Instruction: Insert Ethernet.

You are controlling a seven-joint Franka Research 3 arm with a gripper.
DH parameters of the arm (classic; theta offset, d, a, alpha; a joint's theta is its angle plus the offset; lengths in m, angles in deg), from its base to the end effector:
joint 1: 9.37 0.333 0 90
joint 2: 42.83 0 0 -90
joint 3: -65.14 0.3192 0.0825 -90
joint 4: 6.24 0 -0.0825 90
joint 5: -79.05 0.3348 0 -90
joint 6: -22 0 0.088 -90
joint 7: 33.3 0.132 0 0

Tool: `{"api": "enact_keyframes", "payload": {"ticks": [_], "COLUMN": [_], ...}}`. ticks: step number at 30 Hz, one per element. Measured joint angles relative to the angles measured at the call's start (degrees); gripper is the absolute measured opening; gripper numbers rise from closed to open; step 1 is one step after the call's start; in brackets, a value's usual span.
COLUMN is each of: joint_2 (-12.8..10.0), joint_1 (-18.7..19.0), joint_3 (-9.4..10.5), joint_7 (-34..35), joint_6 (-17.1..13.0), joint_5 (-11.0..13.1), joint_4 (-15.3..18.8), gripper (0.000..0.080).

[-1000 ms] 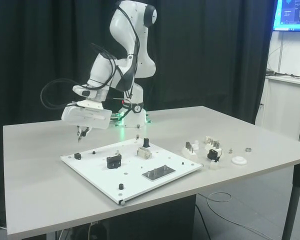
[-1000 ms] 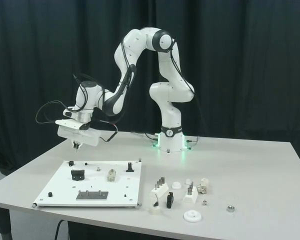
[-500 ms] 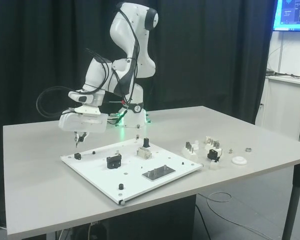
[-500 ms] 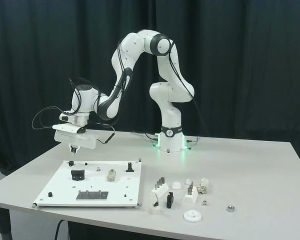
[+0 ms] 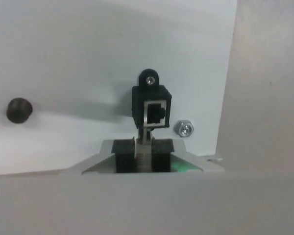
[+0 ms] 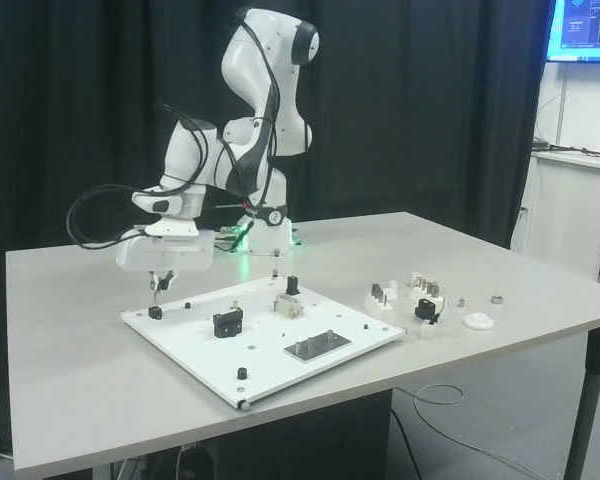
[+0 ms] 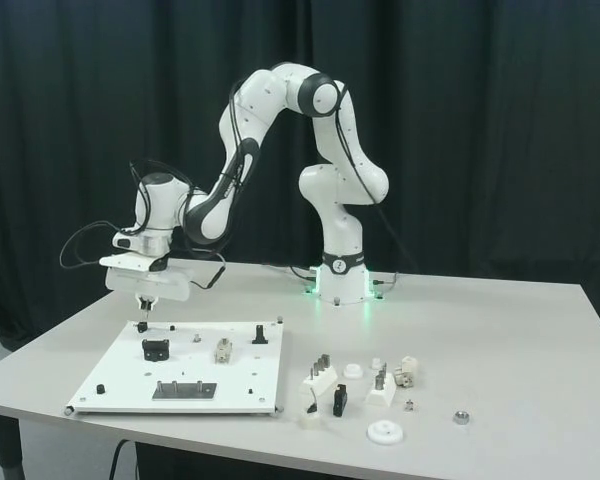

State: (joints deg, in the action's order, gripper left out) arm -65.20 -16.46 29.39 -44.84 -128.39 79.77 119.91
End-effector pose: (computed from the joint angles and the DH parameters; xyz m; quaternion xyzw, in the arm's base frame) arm 0.3997 -0.3654 0.2637 0.9608 -0.2499 -0.0023 0.1196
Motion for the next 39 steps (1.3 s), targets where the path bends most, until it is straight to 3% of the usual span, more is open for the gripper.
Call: {"api": "enact_keyframes", "payload": {"ticks": [10,19,39], "joint_2": [-2.06,-2.45,-3.53], "joint_1": [-0.39,-0.68,-0.69], "joint_3": [0.01,0.04,0.16], "joint_7": [-5.69,-7.91,-9.06], "joint_6": [2.48,4.59,5.83], "joint_5": [3.03,4.95,8.28], "joint_4": [-2.54,-3.86,-5.46], "gripper": [0.0066,0.0066,0.0065]}}
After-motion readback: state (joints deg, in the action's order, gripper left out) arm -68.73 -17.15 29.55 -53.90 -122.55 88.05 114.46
